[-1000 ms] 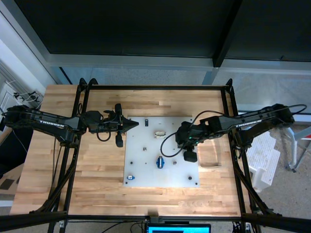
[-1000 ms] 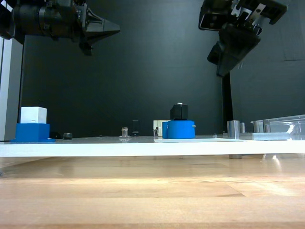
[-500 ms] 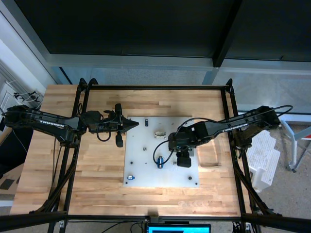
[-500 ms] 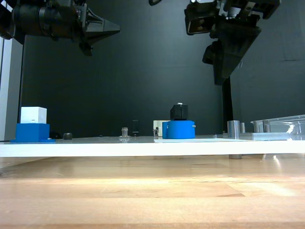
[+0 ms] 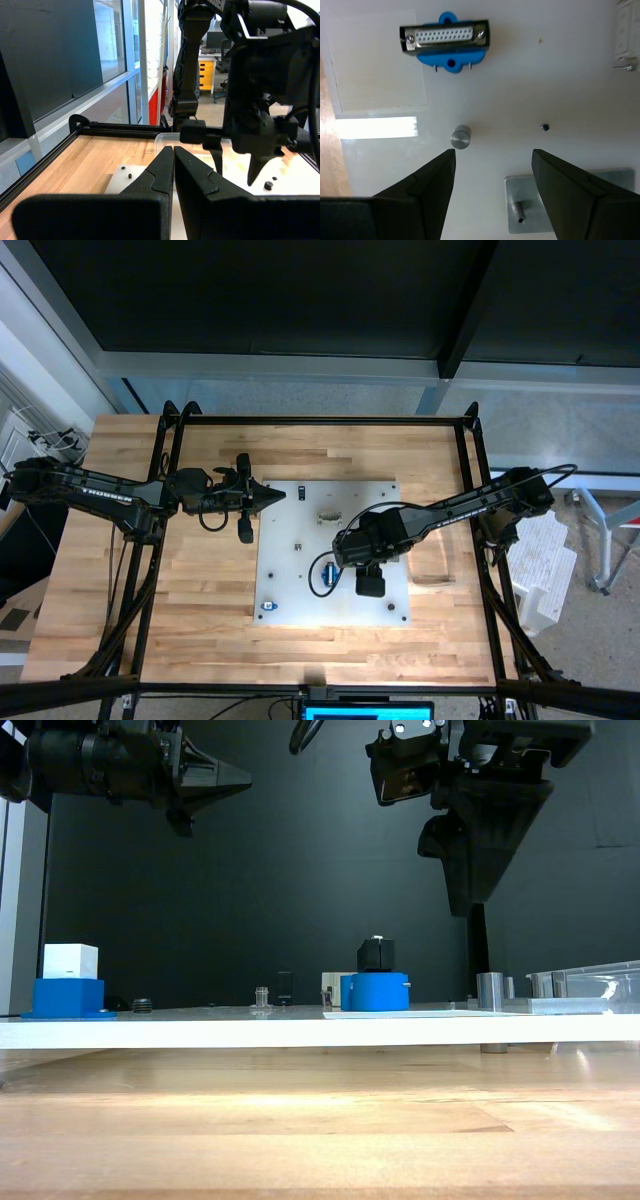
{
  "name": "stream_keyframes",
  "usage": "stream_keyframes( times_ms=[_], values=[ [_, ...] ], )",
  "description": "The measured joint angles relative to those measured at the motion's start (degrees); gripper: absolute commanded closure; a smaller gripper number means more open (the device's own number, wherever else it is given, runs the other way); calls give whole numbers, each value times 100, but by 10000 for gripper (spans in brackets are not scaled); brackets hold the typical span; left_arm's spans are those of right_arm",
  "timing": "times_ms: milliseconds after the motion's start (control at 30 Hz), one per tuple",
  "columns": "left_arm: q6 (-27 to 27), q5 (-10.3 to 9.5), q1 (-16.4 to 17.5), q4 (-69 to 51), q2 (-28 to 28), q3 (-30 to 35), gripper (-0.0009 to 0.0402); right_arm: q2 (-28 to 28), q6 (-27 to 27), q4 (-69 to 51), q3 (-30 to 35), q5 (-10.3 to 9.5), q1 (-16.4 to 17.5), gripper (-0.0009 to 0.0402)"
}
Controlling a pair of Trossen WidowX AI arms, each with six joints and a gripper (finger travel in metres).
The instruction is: Remove the 16mm cylinder and place in the container
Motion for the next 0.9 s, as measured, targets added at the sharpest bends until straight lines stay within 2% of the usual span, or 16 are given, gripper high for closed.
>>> stream_keyframes(
  times_ms=[100, 200, 367, 533, 800, 900],
  values=[
    [-2, 0, 0, -2, 2, -2, 393, 22, 48, 7, -7, 11, 74, 173],
    [0, 0, 0, 0, 2, 0, 393, 22, 74, 4, -9, 151, 166, 173],
    [0, 0, 0, -2, 2, -2, 393, 22, 199, 33, -20, 173, 264, 174],
    [0, 0, 0, 0, 2, 0, 393, 26, 210, 136, -22, 295, 323, 174],
    [-2, 0, 0, -2, 2, -2, 393, 339, 210, 216, -24, 227, 442, 174],
    [0, 0, 0, 0, 2, -2, 393, 398, 267, 321, -24, 144, 474, 174]
  ],
)
